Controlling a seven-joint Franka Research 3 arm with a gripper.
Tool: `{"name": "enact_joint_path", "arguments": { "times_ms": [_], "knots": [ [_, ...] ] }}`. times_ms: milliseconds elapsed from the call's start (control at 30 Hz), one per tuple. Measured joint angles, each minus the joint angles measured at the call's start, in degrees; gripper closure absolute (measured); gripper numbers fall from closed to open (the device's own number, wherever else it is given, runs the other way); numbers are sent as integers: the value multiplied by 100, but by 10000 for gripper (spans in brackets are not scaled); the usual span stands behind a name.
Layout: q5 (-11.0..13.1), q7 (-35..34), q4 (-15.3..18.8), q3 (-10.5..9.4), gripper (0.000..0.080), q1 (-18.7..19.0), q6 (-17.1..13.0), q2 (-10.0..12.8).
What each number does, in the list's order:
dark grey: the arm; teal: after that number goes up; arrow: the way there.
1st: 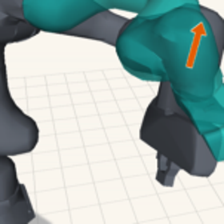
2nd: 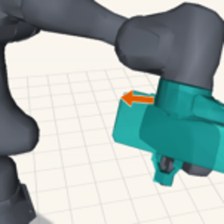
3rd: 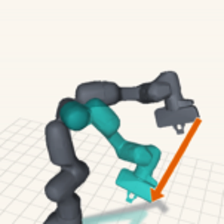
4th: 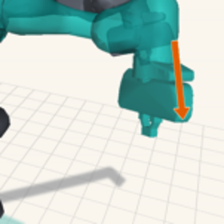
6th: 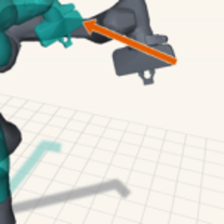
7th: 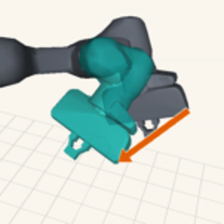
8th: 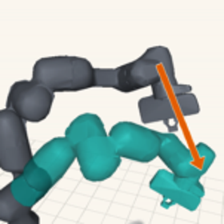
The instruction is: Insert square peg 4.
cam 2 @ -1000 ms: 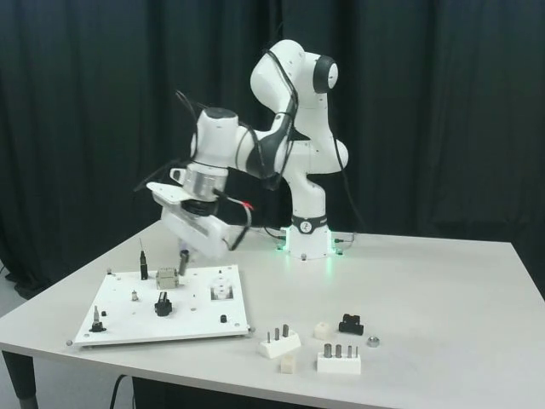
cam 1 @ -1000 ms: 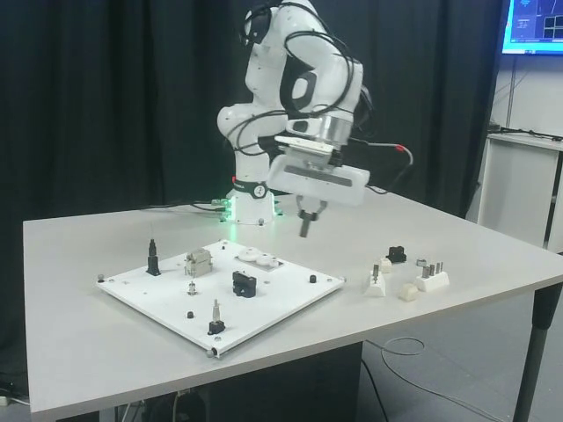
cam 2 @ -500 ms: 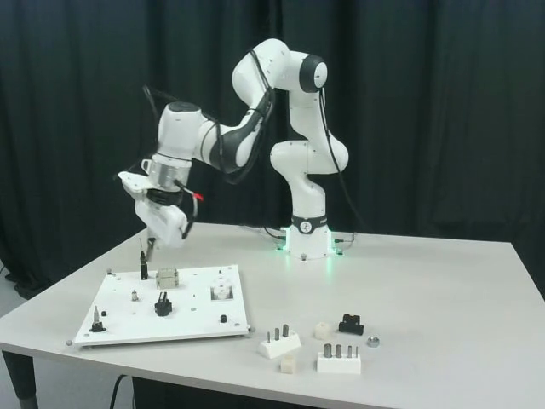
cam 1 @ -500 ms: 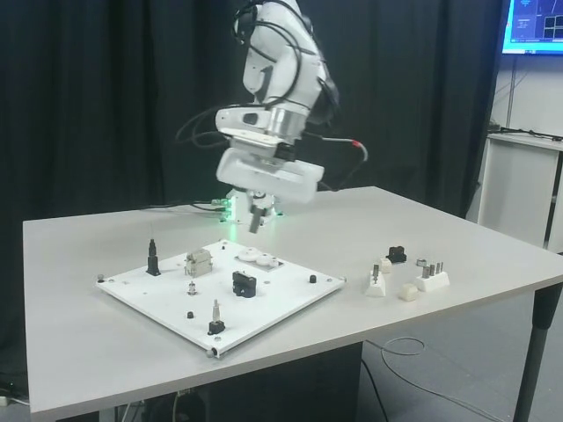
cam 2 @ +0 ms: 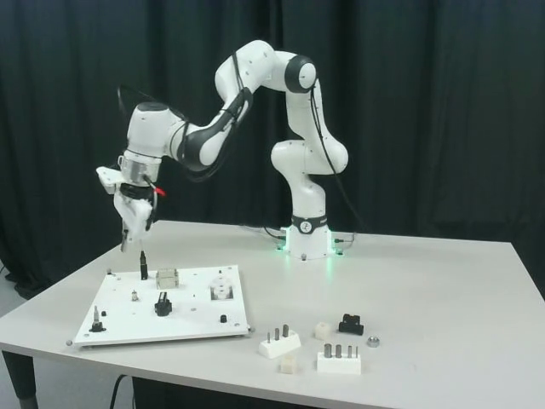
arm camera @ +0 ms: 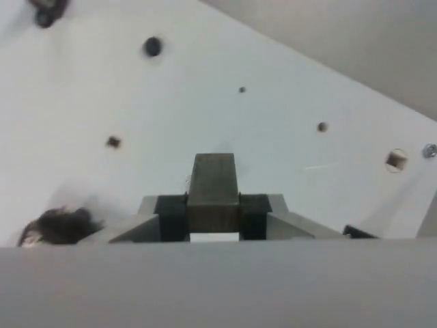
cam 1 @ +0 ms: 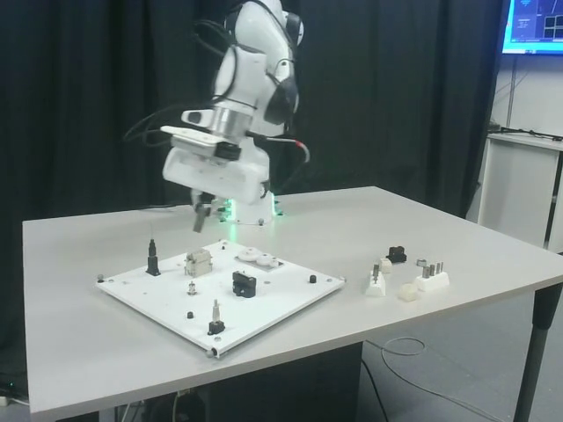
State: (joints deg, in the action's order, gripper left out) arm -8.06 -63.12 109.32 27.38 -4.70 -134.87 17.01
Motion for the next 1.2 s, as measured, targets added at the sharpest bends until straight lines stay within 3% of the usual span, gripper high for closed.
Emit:
{"name": "enact_joint_path", "arguments": {
  "times_ms": [333,533,933,1200],
  "knots": [
    [507,270,259,62,650,-516,-598,87],
    [969,425,375,127,650,-740,-850,147],
    [1922,730,410,154,650,-1160,-992,242],
    [2292,1075,410,153,650,-1339,-946,300]
  ]
}}
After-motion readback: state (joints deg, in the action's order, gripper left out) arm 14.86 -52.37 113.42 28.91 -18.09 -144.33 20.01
